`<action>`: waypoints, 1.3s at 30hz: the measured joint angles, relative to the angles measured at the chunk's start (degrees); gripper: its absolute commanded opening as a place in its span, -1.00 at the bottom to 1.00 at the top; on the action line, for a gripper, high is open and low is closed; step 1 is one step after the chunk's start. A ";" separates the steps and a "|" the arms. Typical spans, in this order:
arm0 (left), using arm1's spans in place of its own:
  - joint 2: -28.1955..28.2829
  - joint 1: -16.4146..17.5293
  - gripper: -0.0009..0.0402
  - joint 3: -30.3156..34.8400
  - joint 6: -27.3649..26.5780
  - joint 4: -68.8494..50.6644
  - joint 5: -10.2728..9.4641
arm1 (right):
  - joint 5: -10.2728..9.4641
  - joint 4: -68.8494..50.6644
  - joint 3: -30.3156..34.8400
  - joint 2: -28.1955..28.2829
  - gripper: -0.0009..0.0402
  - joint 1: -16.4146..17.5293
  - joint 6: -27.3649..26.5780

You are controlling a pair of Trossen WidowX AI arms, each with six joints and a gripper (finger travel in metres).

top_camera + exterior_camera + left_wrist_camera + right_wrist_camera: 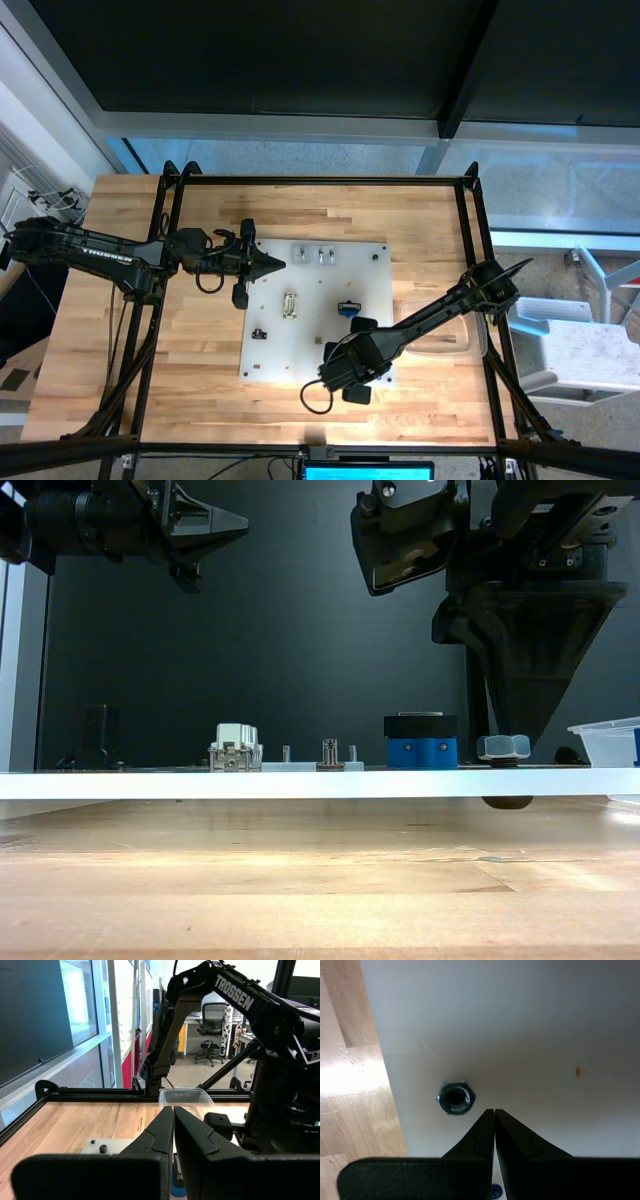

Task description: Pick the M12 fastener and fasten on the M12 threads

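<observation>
Right jaws: pressed together, pinching nothing; fingertips point(482, 1130) aimed straight down, close over the white board point(530, 1025). M12 fastener point(455, 1098) lies just beside the tips, outside them, hole up; can't tell if tip and nut touch. Low view: that nut point(503, 747) sits right under the right jaws' taper, at board level; no ribs of the M12 threads show, so can't tell if it's on its stud or just lying on the plate. High view: my right arm point(430, 315) covers that spot.

Left jaws: pressed together too, empty; held high over the board's far left side, fingertips point(160, 1130) pointing inward.

Surface point(150, 330): pale wood planks, board lying right of centre; the board edge runs near the nut, with bare wood point(350, 1085) just past it. On the board: blue connector point(421, 742) near the nut on its left in the low view; grey connector point(235, 748) well apart, further left; small silver post point(330, 752) between those two. Clear tray point(610, 740) sits off the board's right edge, partly under my right arm from above.

Edges: black frame point(320, 181) rails the surface all round; screen point(365, 470) at the near edge. Room: grey floor point(330, 155) beyond the far rail; windows point(80, 1000) and office chairs point(212, 1025) behind. Open room: wood left of the board and along the near strip.
</observation>
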 measured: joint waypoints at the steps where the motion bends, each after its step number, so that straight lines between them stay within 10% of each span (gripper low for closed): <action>1: 0.02 0.00 -0.96 -0.02 -0.02 0.00 0.00 | 0.00 0.35 -0.04 0.00 -0.96 0.00 0.00; 6: 0.02 0.00 -0.96 -0.02 -0.02 0.00 0.00 | -2.89 1.14 -0.07 0.00 -0.96 -0.07 -0.24; 10: 0.02 0.00 -0.96 0.00 0.00 0.00 0.00 | -13.97 2.67 -0.07 -0.15 -0.96 -0.15 -2.82; 12: 0.02 0.00 -0.96 0.00 0.00 0.00 0.00 | -15.91 2.36 -0.07 -0.52 -0.96 -0.11 -2.97; 25: 0.02 0.00 -0.96 -0.02 -0.02 0.00 0.00 | -1.29 0.04 0.09 -1.66 -0.96 -0.26 -0.68; 39: 0.02 0.00 -0.96 -0.02 0.00 -0.04 0.00 | -0.15 2.36 -0.04 -0.02 -0.96 -0.87 0.00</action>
